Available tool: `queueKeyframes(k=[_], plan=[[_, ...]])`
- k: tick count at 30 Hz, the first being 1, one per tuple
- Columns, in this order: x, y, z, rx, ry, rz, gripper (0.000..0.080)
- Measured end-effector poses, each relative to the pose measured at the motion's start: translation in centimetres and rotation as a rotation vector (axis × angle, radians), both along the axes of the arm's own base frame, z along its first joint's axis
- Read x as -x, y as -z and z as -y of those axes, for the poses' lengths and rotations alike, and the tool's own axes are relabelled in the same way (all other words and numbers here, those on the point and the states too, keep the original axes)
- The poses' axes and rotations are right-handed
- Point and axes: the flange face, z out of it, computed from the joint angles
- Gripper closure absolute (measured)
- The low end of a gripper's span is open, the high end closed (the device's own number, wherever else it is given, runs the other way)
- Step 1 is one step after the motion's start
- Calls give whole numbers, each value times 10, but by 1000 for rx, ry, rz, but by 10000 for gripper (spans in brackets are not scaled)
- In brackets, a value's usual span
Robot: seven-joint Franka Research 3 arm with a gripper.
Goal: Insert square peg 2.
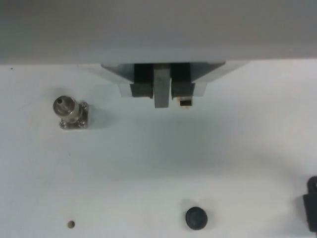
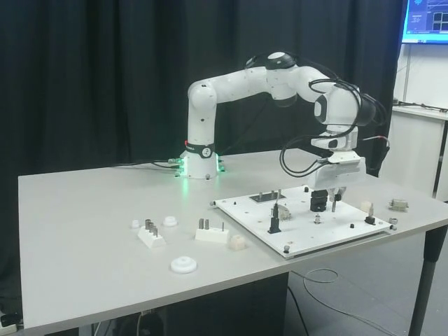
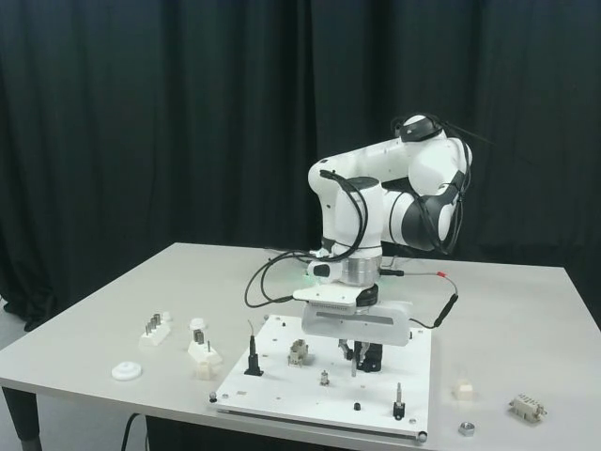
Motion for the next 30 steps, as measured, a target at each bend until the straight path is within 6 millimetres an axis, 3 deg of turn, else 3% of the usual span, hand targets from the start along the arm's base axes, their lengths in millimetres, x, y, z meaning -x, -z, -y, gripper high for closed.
queueKeyframes(k=[30], plan=[[-3, 13, -5, -19, 6, -29, 731]])
